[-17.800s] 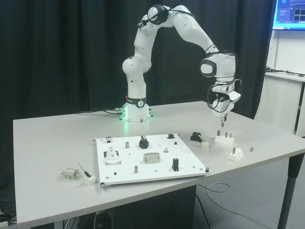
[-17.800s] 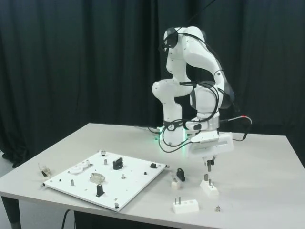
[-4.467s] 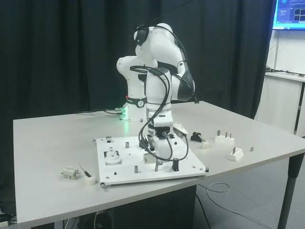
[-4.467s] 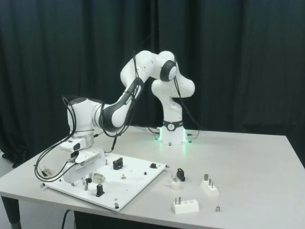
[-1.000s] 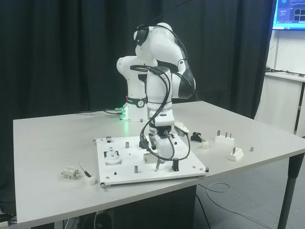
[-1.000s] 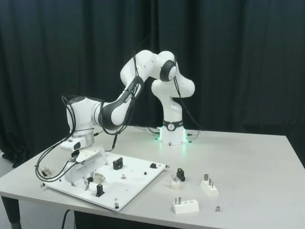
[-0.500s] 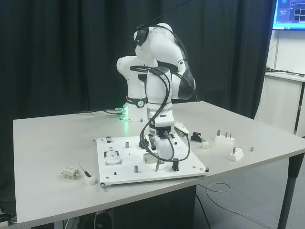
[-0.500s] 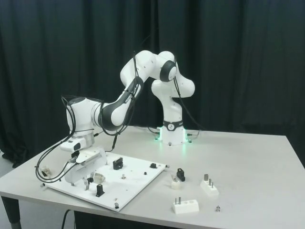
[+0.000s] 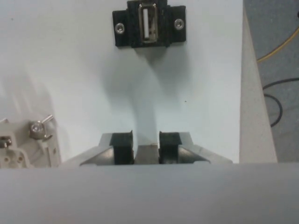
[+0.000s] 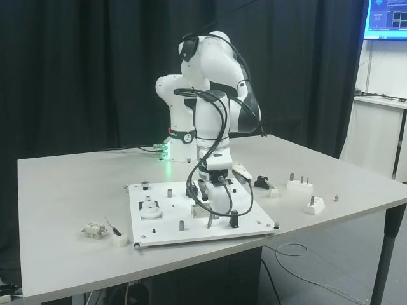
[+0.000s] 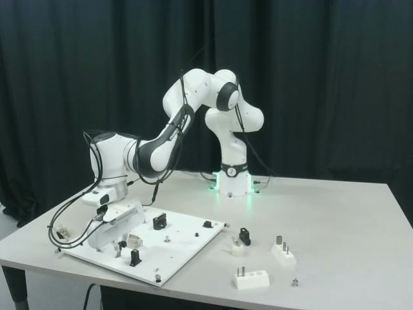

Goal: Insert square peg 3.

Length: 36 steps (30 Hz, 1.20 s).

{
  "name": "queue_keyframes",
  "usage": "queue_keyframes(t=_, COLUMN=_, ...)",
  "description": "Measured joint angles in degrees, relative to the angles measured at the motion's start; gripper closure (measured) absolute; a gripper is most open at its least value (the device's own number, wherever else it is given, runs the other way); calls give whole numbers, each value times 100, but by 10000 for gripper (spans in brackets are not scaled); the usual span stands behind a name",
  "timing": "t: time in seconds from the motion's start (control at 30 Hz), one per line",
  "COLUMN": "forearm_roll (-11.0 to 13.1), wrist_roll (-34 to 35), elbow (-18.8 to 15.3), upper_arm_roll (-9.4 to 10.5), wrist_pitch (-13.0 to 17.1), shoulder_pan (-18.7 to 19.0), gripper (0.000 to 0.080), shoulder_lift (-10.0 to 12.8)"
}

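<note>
My gripper [image 9: 146,140] hangs just above the front part of the white board [image 9: 70,70]. Its black pads [image 9: 122,145] are shut on a small grey square peg [image 9: 146,153], which shows only as a sliver between them. In the first room view the gripper [image 10: 210,219] points down at the board [image 10: 165,225], beside a black socket block [image 10: 234,218]. The second room view has the gripper [image 11: 117,247] over the board's [image 11: 187,242] near-left part. The hole under the peg is hidden by the hand.
The black socket block [image 9: 148,21] lies ahead of the fingers, and a white connector housing [image 9: 18,156] sits to one side. Two white peg holders [image 10: 299,184] [image 10: 313,205] and a black part [image 10: 262,183] stand on the table right of the board. A small connector [image 10: 93,230] lies to its left.
Since 17.8 s ago the arm has swung from the peg holders over to the board. Over the last second the hand has edged slightly upward.
</note>
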Motion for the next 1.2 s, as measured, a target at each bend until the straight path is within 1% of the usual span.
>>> queue_keyframes(t=0.43, forearm_roll=9, wrist_roll=11, elbow=1, upper_arm_roll=0, wrist_pitch=12, shoulder_pan=-2, gripper=688, shoulder_lift=4)
queue_keyframes(t=0.97, forearm_roll=18, wrist_roll=11, elbow=12, upper_arm_roll=-1, wrist_pitch=148, shoulder_pan=-30, gripper=688, shoulder_lift=40)
queue_keyframes(t=1.2, forearm_roll=45, wrist_roll=11, elbow=12, upper_arm_roll=-1, wrist_pitch=147, shoulder_pan=-31, gripper=688, shoulder_lift=41)
